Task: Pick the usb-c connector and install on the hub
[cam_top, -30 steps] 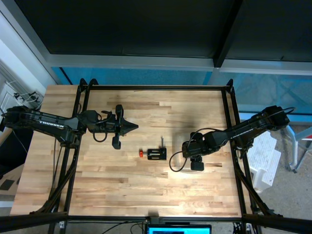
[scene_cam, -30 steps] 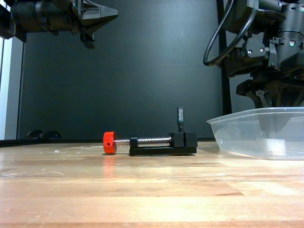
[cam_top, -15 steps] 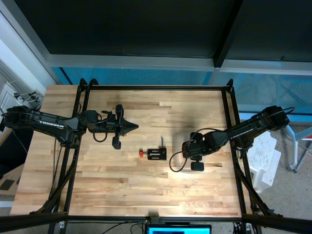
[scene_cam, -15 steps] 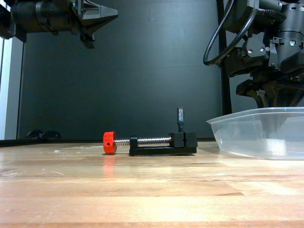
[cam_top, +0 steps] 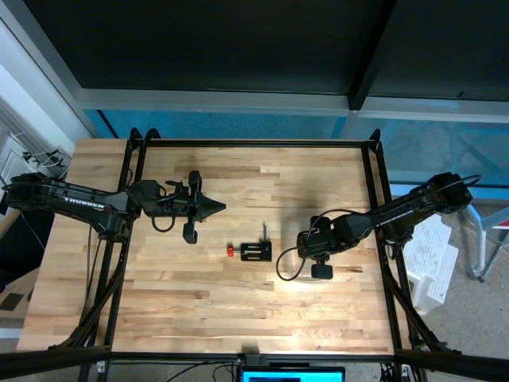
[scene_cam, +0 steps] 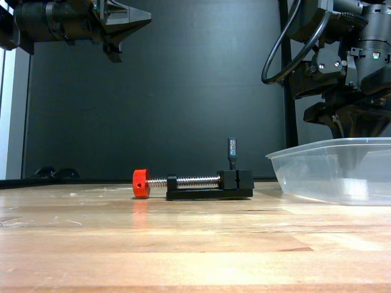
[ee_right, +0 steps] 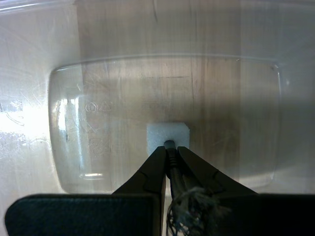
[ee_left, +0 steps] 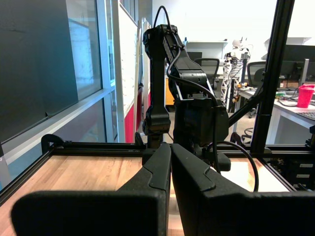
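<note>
Aloft, left end effector (cam_top: 220, 207); right's (ee_right: 168, 149) connector (ee_right: 170, 145) half-hidden

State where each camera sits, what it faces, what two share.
High: above the near edge, looking down on the table; both arms.
Low: table-top height, facing the vise; arms overhead.
Left wrist: left tool, shut, raised, aimed at the right arm.
Right wrist: looks into the bin; right tool shut on the usb-c connector over foam.
Shared: vise, in high and low.
</note>
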